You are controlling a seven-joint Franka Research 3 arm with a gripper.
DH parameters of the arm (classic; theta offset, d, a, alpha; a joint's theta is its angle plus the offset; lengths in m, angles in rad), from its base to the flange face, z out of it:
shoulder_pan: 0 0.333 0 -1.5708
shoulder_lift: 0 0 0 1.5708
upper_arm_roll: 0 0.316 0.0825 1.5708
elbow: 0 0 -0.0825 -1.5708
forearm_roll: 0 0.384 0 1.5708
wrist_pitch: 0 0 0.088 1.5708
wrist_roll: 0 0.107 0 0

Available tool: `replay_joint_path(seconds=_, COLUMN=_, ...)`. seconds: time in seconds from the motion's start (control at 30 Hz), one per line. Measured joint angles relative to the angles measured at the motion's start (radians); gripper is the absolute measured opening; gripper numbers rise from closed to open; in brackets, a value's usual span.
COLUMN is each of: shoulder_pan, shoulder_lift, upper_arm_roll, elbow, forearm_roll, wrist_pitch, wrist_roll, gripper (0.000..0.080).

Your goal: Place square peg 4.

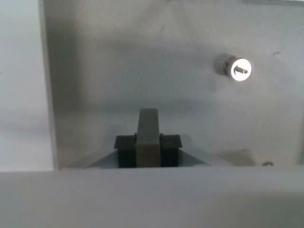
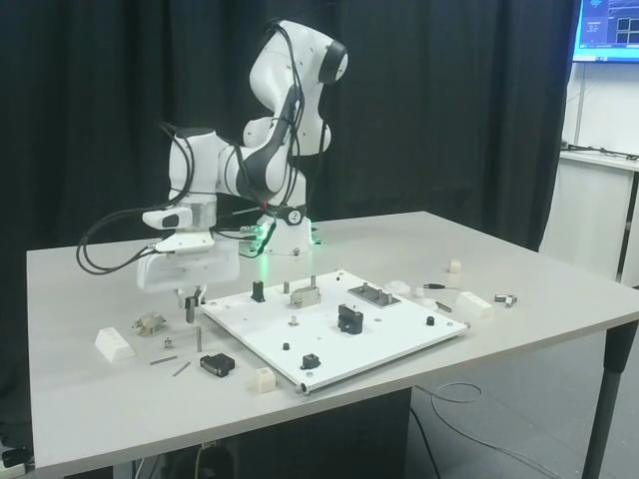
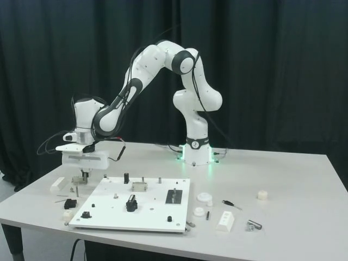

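Peg: square peg (image 1: 147,137) upright, clamped in the hand (image 1: 147,151), just off the white board's (image 2: 379,344) left edge.
Room: bare grey worktop (image 1: 142,71) beneath.
Count: one screw (image 1: 240,69) nearby; one board.

A white board (image 2: 399,344) (studded with black fixtures) lies on the grey table (image 2: 559,299).

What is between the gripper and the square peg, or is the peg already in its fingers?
Nothing visible stands between them. The gripper is already shut on the square peg, hanging over the grey table beside the white board.
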Motion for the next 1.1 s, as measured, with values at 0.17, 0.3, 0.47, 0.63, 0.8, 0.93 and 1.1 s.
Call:
replay_joint_path(seconds=0.17, shoulder_pan=-0.026, shoulder_lift=0.025, upper_arm_roll=0.024, elbow=0.023, forearm_roll=0.020, wrist_pitch=-0.001, wrist_roll=-0.019, gripper=0.0096)
replay_joint_path(seconds=0.3, shoulder_pan=-0.044, shoulder_lift=0.038, upper_arm_roll=0.039, elbow=0.038, forearm_roll=0.028, wrist_pitch=-0.006, wrist_roll=-0.031, gripper=0.0096)
replay_joint_path(seconds=0.47, shoulder_pan=-0.062, shoulder_lift=0.047, upper_arm_roll=0.055, elbow=0.053, forearm_roll=0.031, wrist_pitch=-0.017, wrist_roll=-0.036, gripper=0.0096)
replay_joint_path(seconds=0.63, shoulder_pan=-0.074, shoulder_lift=0.052, upper_arm_roll=0.066, elbow=0.060, forearm_roll=0.036, wrist_pitch=-0.023, wrist_roll=-0.041, gripper=0.0096)
replay_joint_path(seconds=0.8, shoulder_pan=-0.081, shoulder_lift=0.053, upper_arm_roll=0.073, elbow=0.062, forearm_roll=0.041, wrist_pitch=-0.026, wrist_roll=-0.043, gripper=0.0096)
replay_joint_path(seconds=0.93, shoulder_pan=-0.086, shoulder_lift=0.053, upper_arm_roll=0.078, elbow=0.063, forearm_roll=0.042, wrist_pitch=-0.027, wrist_roll=-0.044, gripper=0.0096)
replay_joint_path(seconds=1.1, shoulder_pan=-0.088, shoulder_lift=0.056, upper_arm_roll=0.080, elbow=0.065, forearm_roll=0.046, wrist_pitch=-0.028, wrist_roll=-0.044, gripper=0.0096)
